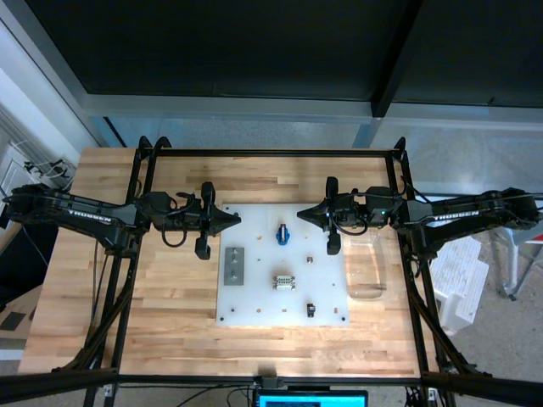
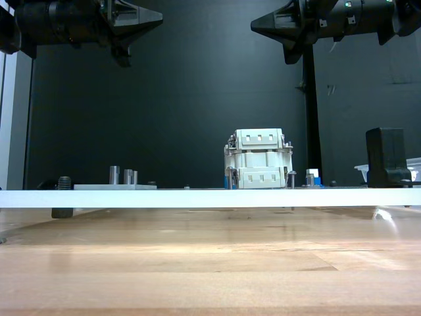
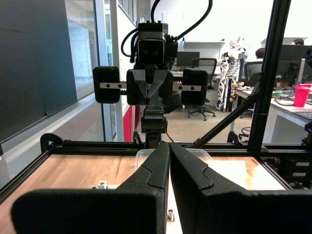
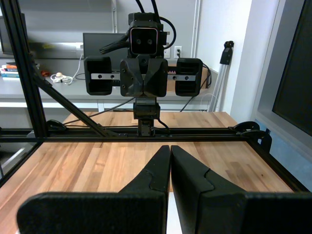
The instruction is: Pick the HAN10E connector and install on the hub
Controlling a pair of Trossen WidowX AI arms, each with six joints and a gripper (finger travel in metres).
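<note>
Sitting stacked on the hub, HAN10E connector stands near centre of the white plate. Grey block at 9 o'clock, blue piece at 12. Left gripper at 11 o'clock, right gripper at 1, both raised above the plate, each closed tip to tip.

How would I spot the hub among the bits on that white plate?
Find the white plate mid-table; the left gripper and right gripper hang shut above its far edge. The hub sits near the plate's centre, right of the grey block: the only beige-and-silver piece there.
</note>
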